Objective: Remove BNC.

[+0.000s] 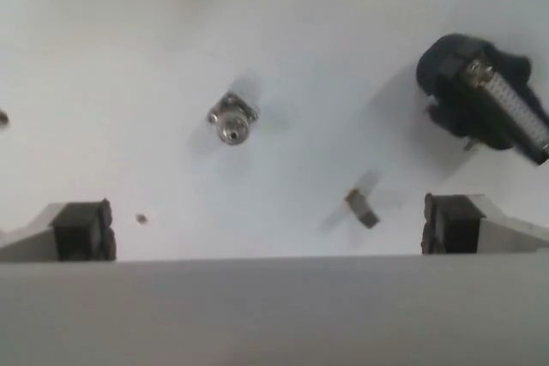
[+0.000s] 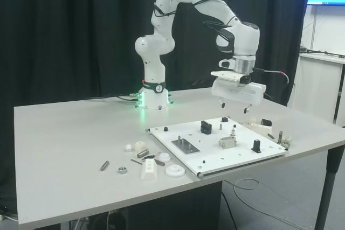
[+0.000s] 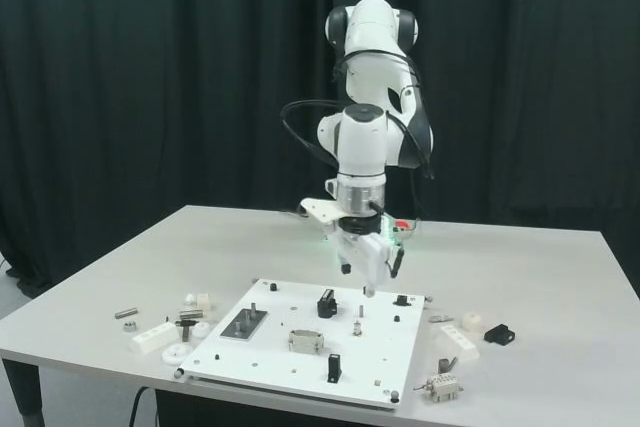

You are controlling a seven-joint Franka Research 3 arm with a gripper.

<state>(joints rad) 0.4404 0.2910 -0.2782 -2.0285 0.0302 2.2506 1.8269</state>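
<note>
The BNC (image 1: 232, 122) is a small grey metal connector standing upright on the white board (image 1: 283, 57). In the room views the BNC (image 2: 233, 131) (image 3: 358, 328) sits near the middle of the board's right half. My gripper (image 1: 266, 229) hangs open above it, apart from it, with nothing between the black pads (image 1: 81, 231). From the room cameras the gripper (image 2: 234, 108) (image 3: 357, 279) hovers over the far part of the board (image 2: 215, 157).
A black connector block (image 1: 472, 92) with a grey pin strip stands beside the BNC, and a short peg (image 1: 362, 208) is closer. Loose white parts (image 2: 148, 168) and bolts (image 2: 104, 165) lie left of the board. More small parts (image 3: 470, 339) lie on its other side.
</note>
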